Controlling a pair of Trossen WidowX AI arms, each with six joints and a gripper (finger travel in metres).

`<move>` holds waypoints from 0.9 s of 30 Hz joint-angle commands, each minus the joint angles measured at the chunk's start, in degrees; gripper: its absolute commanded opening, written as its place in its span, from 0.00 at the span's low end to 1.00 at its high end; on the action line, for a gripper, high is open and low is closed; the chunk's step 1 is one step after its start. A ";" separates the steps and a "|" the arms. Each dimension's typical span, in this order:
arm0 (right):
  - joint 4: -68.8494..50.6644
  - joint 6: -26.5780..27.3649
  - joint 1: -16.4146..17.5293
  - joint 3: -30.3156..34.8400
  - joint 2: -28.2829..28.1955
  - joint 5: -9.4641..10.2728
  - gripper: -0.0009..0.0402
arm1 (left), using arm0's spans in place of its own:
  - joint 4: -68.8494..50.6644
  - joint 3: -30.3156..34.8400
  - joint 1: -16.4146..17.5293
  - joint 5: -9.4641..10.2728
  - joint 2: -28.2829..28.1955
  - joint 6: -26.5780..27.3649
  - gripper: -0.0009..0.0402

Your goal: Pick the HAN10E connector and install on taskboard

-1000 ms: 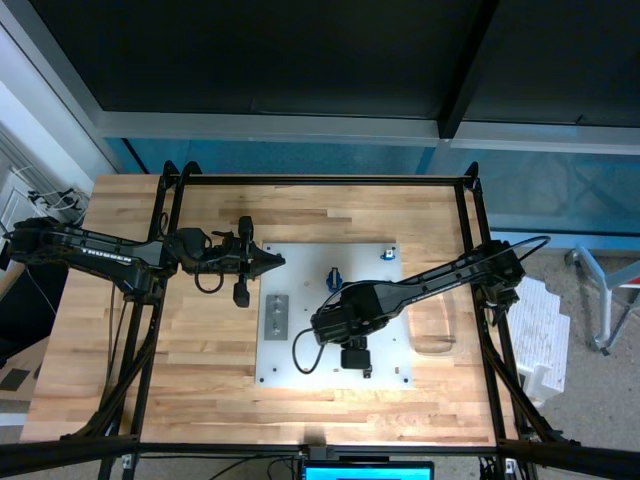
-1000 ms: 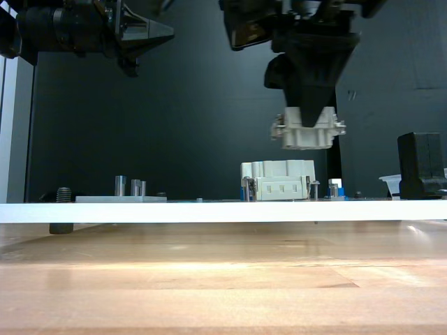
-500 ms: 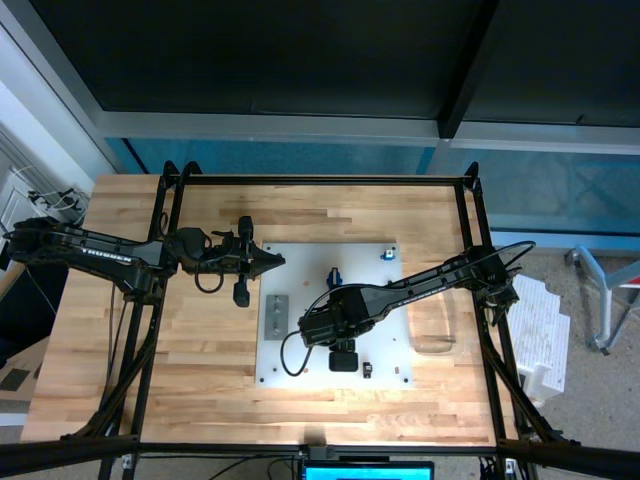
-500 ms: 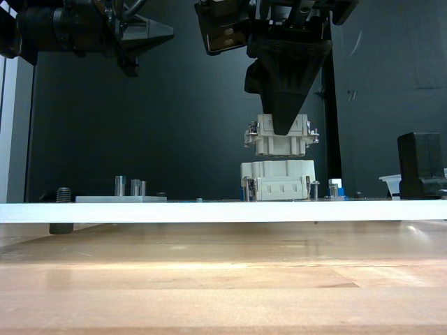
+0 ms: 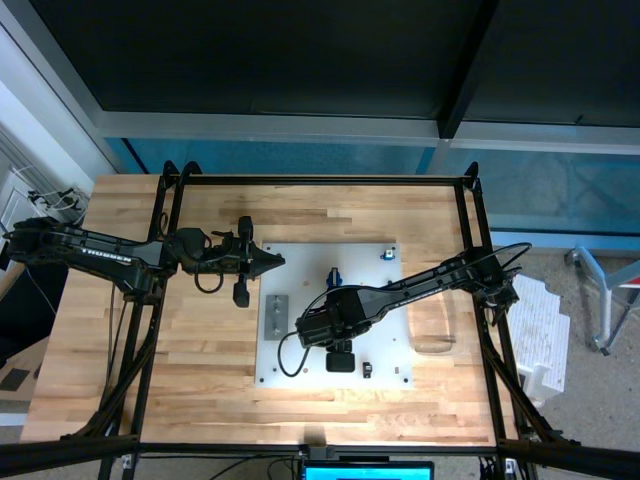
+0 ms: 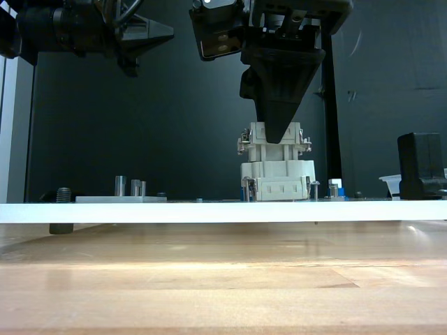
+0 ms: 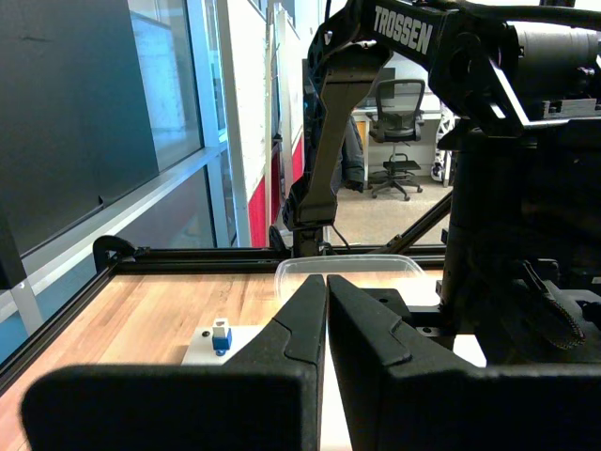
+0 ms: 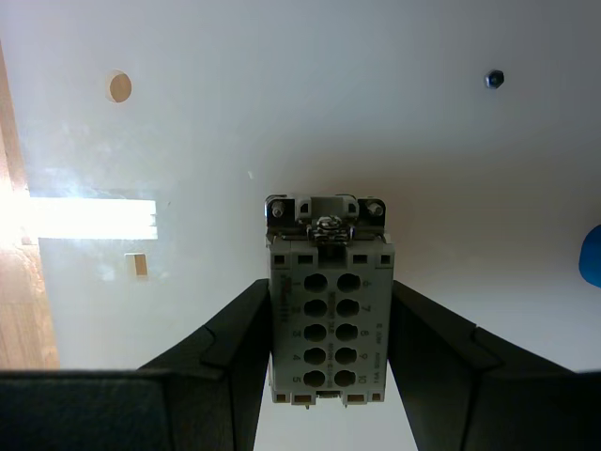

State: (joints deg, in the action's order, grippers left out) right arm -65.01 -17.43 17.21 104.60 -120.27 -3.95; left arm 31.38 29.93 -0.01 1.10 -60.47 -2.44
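The HAN10E connector (image 6: 274,143), a pale grey block with two rows of pin holes (image 8: 329,301), is held from above by my right gripper (image 6: 276,136), whose fingers (image 8: 230,343) press on both its long sides. It sits upright directly on top of a matching pale housing (image 6: 278,180) mounted on the white taskboard (image 6: 209,211), and the two appear to touch. From above, the right gripper (image 5: 336,340) covers the connector over the middle of the taskboard (image 5: 300,365). My left gripper (image 5: 275,260) hovers shut at the board's far-left corner, holding nothing (image 7: 326,282).
On the board are a grey plate (image 5: 275,317), a blue part (image 5: 334,276), a tiny black part (image 5: 367,370) and a small blue-white piece (image 5: 387,254). A clear plastic tray (image 5: 435,325) lies right of the board. A black block (image 6: 421,166) stands at the right.
My right gripper carried the connector leftward and down, from hanging above and to the right of the pale housing to resting on top of it. The left arm stayed still.
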 commanded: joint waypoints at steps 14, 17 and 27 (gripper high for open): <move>-1.66 -0.07 0.07 -0.20 -0.04 0.98 0.14 | 0.00 0.02 0.00 0.00 -0.02 -0.02 0.02; -1.49 -0.07 0.09 -0.20 -0.17 0.98 0.14 | 0.00 0.02 0.00 -0.02 -0.02 -0.02 0.02; 0.39 0.20 0.07 -0.31 -2.03 0.96 0.14 | 0.00 0.02 0.00 -0.02 -0.02 -0.02 0.02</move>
State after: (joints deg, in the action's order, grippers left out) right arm -65.47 -17.26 17.28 104.29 -121.71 -2.83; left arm 31.38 29.93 -0.01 1.08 -60.49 -2.44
